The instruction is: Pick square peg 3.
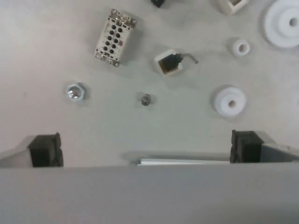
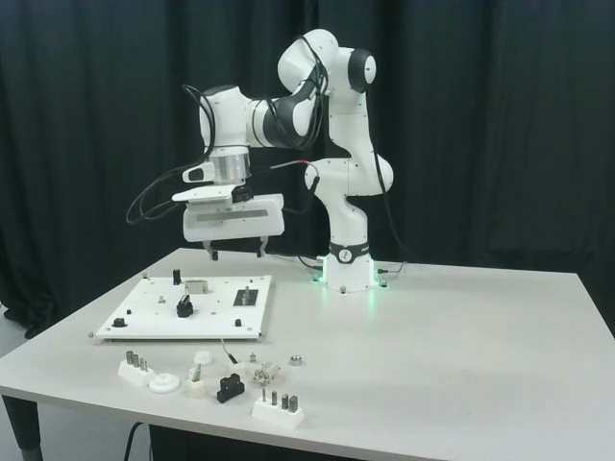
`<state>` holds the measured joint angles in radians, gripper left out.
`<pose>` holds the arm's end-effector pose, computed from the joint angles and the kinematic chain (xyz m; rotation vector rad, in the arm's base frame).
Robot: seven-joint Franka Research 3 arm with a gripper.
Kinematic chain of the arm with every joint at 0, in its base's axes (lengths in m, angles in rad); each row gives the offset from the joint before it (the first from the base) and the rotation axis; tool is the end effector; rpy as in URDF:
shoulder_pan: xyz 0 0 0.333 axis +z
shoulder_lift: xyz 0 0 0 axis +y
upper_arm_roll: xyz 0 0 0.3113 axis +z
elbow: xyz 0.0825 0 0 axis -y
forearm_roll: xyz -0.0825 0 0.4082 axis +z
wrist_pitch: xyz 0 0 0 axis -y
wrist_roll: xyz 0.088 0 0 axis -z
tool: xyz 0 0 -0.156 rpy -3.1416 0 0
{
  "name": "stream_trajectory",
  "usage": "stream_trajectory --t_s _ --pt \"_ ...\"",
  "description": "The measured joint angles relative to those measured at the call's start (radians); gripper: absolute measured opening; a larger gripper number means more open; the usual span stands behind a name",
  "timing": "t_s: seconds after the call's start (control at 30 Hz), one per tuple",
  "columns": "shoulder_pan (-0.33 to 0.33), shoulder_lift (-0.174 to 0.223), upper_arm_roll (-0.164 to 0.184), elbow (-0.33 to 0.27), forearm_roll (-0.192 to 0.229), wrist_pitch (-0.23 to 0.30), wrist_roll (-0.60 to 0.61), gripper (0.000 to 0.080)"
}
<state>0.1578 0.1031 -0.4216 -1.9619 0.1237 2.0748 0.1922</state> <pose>0.5850 -0.1434 0.3636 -2.9750 0.7792 -0.0343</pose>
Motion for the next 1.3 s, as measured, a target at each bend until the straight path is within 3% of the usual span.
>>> stream_trajectory --t_s 0.7,1.03,1.3 --pt "-0.023 0.023 -0.026 0.04 0.001 -0.003 -0.138 0.08" --pt "-0.015 0.041 -0.014 0.063 0.019 -0.003 -0.163 0.08" --pt "-0.009 0.078 0.006 0.106 0.028 -0.003 -0.212 0.08"
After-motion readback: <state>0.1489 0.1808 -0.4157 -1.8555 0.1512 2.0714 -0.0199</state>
